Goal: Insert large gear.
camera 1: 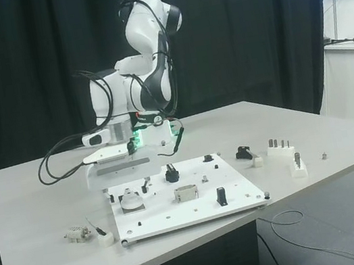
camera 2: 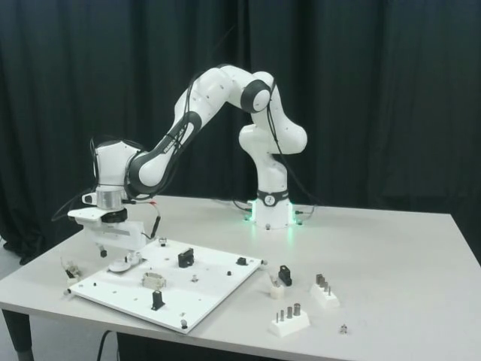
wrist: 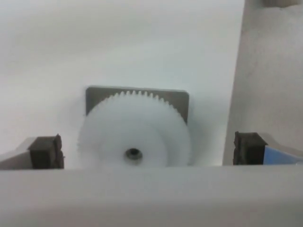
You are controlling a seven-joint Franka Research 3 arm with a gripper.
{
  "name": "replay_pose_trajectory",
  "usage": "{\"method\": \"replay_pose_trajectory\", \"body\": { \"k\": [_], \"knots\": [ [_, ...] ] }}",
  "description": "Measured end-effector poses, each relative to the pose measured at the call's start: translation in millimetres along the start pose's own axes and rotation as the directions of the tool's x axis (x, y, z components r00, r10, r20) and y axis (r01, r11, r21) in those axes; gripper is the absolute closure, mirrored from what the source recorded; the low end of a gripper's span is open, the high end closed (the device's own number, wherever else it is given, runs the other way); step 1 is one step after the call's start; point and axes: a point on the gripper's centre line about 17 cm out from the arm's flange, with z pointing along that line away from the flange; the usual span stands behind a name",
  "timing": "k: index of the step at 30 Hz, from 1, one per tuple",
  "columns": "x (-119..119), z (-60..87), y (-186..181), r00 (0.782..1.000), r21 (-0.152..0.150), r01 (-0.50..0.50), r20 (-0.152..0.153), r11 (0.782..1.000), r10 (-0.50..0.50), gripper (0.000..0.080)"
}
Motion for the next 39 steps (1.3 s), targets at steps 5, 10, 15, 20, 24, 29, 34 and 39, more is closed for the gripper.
{"method": "replay_pose_trajectory", "body": {
  "k": [5,10,15,20,24,29,34,39],
  "knots": [
    [-1.9,2.1,-2.8,1.0,0.002,0.003,0.005,1.0,-0.003,0.0003],
    [-5.0,5.1,-3.8,1.0,0.001,0.006,0.009,1.0,-0.006,0.0003],
    [-6.7,6.8,-4.0,1.0,0.0,0.013,0.011,1.0,-0.013,0.0003],
    [-6.8,7.2,-4.3,1.0,0.0,0.019,0.012,1.0,-0.019,0.0003],
    [-6.5,7.2,-4.8,1.0,0.0,0.025,0.012,1.0,-0.025,0.0003],
    [-5.3,6.9,-4.9,1.0,-0.003,0.027,0.009,1.0,-0.027,0.0114],
    [-3.7,6.7,-5.5,1.0,-0.006,0.03,0.005,1.0,-0.03,0.0302],
    [-2.7,7.1,-7.1,0.999,-0.006,0.032,0.004,0.999,-0.032,0.046]
  ]
}}
